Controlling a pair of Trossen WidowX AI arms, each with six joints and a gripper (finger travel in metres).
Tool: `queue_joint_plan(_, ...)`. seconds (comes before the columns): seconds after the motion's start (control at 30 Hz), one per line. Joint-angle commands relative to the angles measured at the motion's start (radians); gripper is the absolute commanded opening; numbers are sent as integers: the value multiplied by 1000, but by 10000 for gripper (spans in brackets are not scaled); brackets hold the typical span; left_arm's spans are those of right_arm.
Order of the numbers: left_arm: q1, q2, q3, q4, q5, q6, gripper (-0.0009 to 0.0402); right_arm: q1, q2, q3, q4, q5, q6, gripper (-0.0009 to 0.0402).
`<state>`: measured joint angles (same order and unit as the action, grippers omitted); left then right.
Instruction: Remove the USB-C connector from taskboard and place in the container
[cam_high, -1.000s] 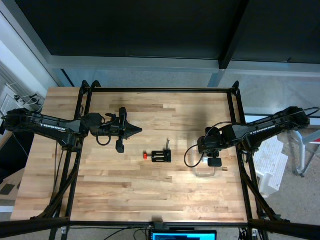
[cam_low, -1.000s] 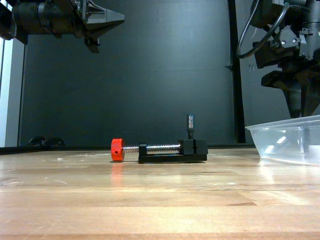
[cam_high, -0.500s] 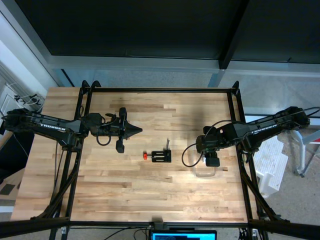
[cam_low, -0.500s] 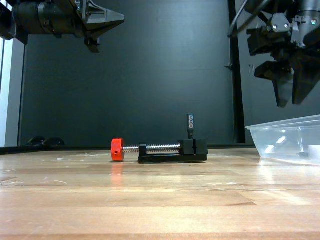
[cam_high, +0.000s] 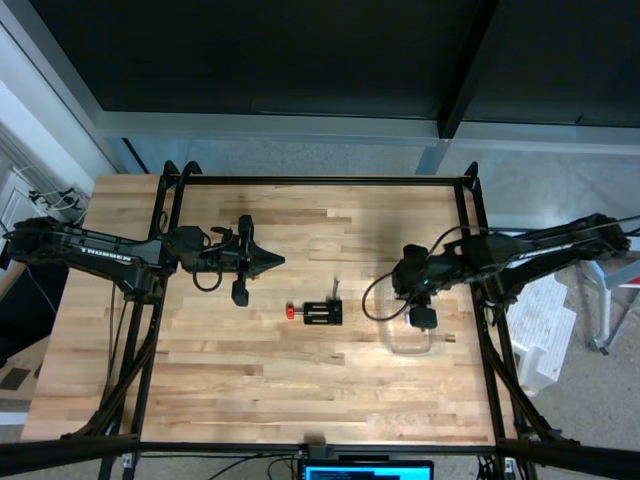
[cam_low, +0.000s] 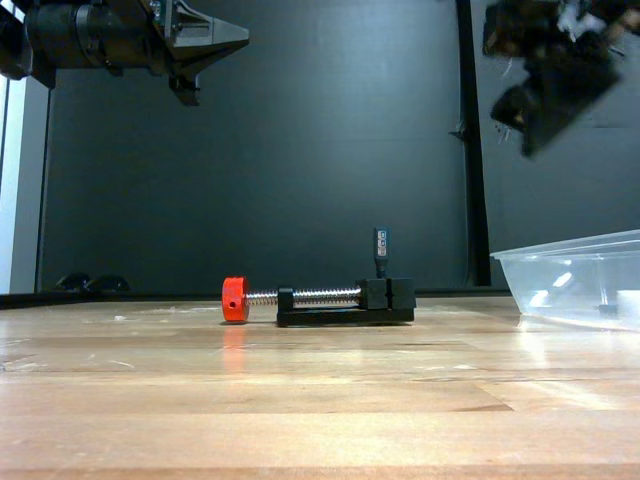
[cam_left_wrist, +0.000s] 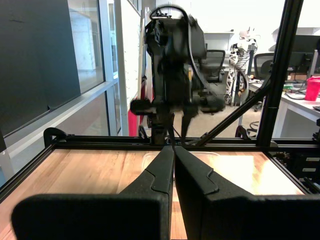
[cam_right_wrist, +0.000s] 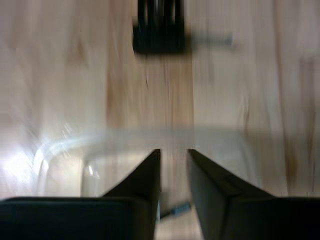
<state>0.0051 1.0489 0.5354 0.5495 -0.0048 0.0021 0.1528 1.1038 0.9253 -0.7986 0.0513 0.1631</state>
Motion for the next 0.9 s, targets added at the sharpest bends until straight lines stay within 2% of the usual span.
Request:
queue_joint_plan(0.03, 0, 0, 0, 0, 0, 0, 0, -19, -53, -1, 85, 0, -35, -1)
queue_joint_plan(0.1, 0, 0, 0, 0, 0, 0, 0, -25, -71, -1, 144, 0, -51, 8)
queue_joint_plan(0.23, 0, 0, 0, 0, 0, 0, 0, -60, -77, -5, 277, -3, -96, -2)
queue_joint_plan(0.27, 0, 0, 0, 0, 0, 0, 0, -74, -77, -11, 318, -15, -104, 1)
queue_joint_plan(0.37, 0, 0, 0, 0, 0, 0, 0, -129, -77, -31, 435, -87, -120, -1)
queue_joint_plan(0.4, 0, 0, 0, 0, 0, 0, 0, -141, -77, -36, 466, -92, -120, -1)
queue_joint_plan(0.53, 0, 0, 0, 0, 0, 0, 0, -155, -77, -46, 547, -64, -142, 0)
queue_joint_plan(0.9, 0, 0, 0, 0, 0, 0, 0, -156, -62, -181, 962, -69, -125, 0)
